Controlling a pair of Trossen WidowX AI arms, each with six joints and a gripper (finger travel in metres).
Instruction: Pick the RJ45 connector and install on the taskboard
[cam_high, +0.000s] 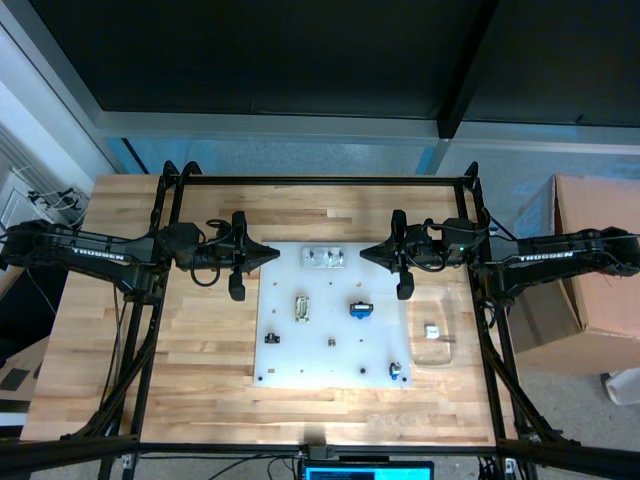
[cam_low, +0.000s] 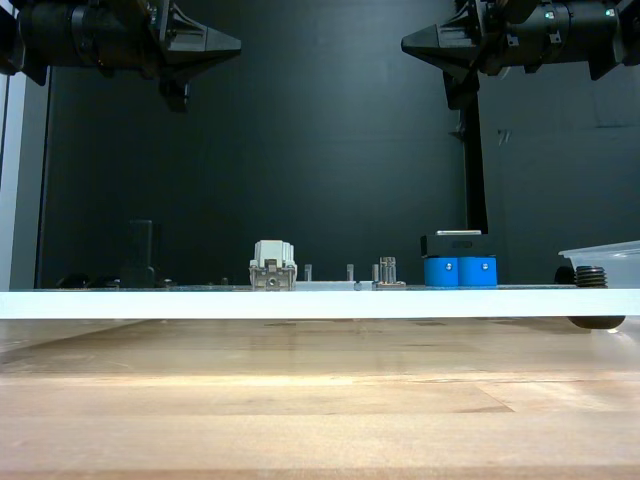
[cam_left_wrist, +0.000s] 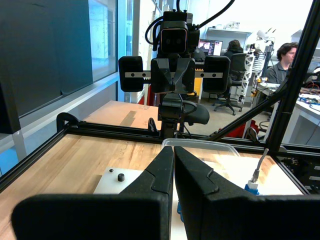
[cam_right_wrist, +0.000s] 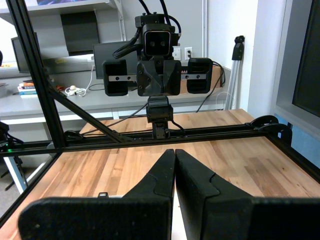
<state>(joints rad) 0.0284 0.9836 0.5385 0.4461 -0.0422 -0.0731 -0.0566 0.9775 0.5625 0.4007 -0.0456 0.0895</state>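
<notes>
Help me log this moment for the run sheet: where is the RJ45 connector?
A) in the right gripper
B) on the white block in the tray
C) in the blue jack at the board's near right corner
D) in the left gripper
C: in the left wrist view the connector stands in the blue jack, grey cable rising from it; left gripper and right gripper, both shut on nothing, hang high above the board at its far side.
</notes>
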